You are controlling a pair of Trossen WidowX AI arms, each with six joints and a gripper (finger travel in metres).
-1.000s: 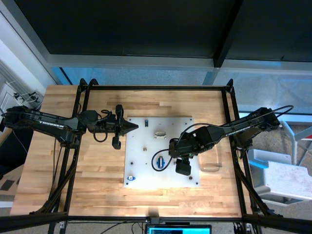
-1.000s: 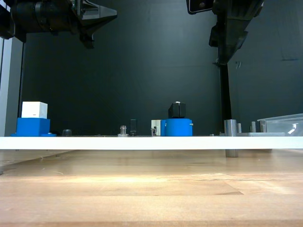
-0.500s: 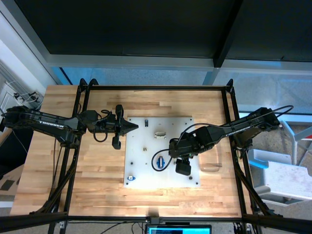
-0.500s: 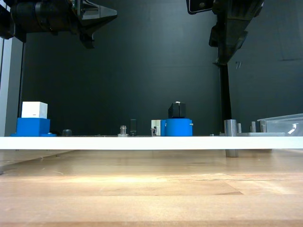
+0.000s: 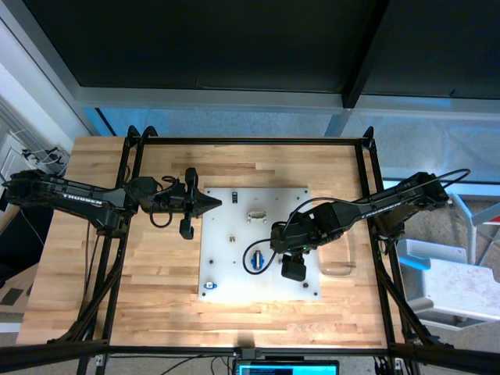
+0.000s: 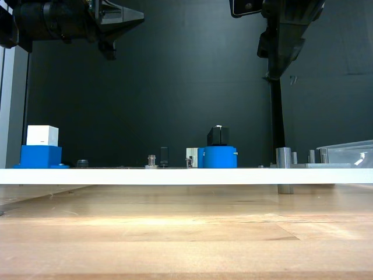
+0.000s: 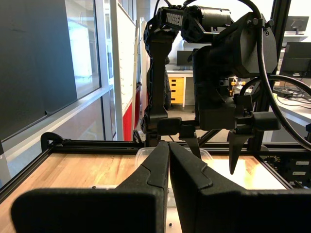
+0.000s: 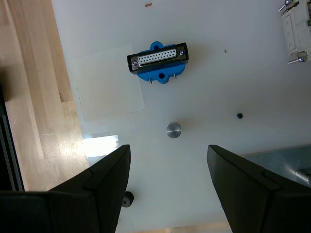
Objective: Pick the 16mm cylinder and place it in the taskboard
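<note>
The left gripper [image 5: 219, 202] hangs high over the counter [image 5: 148, 301], lying level, with its tip just above the left edge of the taskboard [image 5: 226, 269]. Its jaws are pressed flat together and hold nothing.

The taskboard lies flat in the middle of the counter, a white square plate. At its near left corner sits a blue block [image 6: 41, 156] with a white cube [image 6: 42, 135] on top. Further right, toward the far side of the plate, is a grey metal block [image 5: 255, 215]. Nearer the middle is the blue fitting [image 6: 220, 157], which carries a dark multi-pin socket.

Just to the right of the blue fitting the 16mm cylinder [image 6: 283, 157] stands upright in the taskboard. Its round metal top rises above the plate, and in the low view a short length shows beneath the plate. Nothing touches it.

The right gripper [image 6: 273, 71] hangs straight above the cylinder, pointing down and well clear of its top. Its jaws are spread wide and are empty. In the right wrist view the cylinder's bright round top lies in line with the gap between them.

At the far right a clear plastic tray [image 5: 337, 264] rests on the counter, just beside the taskboard's right edge.
</note>
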